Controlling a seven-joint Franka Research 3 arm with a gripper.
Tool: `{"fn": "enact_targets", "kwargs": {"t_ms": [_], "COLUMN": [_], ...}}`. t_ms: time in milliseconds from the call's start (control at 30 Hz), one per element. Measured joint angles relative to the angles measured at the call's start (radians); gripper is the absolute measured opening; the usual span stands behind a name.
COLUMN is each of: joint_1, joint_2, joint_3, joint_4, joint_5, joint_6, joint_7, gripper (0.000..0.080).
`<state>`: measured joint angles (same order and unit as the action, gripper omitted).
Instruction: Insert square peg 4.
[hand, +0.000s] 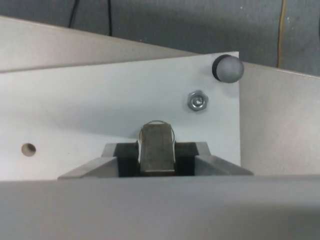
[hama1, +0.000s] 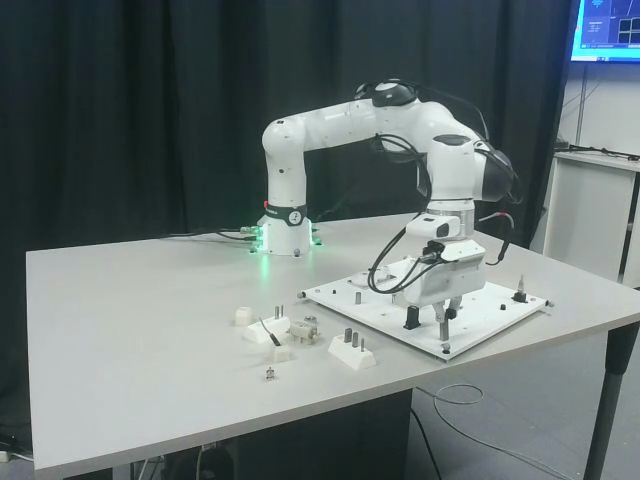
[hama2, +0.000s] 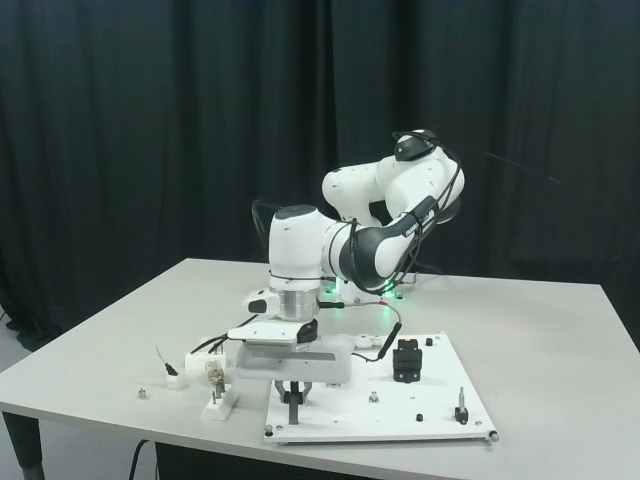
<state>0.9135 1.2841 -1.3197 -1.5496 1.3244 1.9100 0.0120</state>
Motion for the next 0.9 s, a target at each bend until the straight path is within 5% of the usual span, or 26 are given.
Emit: {"fn": "enact_targets", "kwargs": {"t_ms": [900], "joint_1": [0.001], "joint_2": [0.006], "joint_3": [0.006], "joint_4": [0.035], "joint_5": [-0.083], "joint_6": [0.001], "joint_7": [-0.021], "gripper": [0.0148]}}
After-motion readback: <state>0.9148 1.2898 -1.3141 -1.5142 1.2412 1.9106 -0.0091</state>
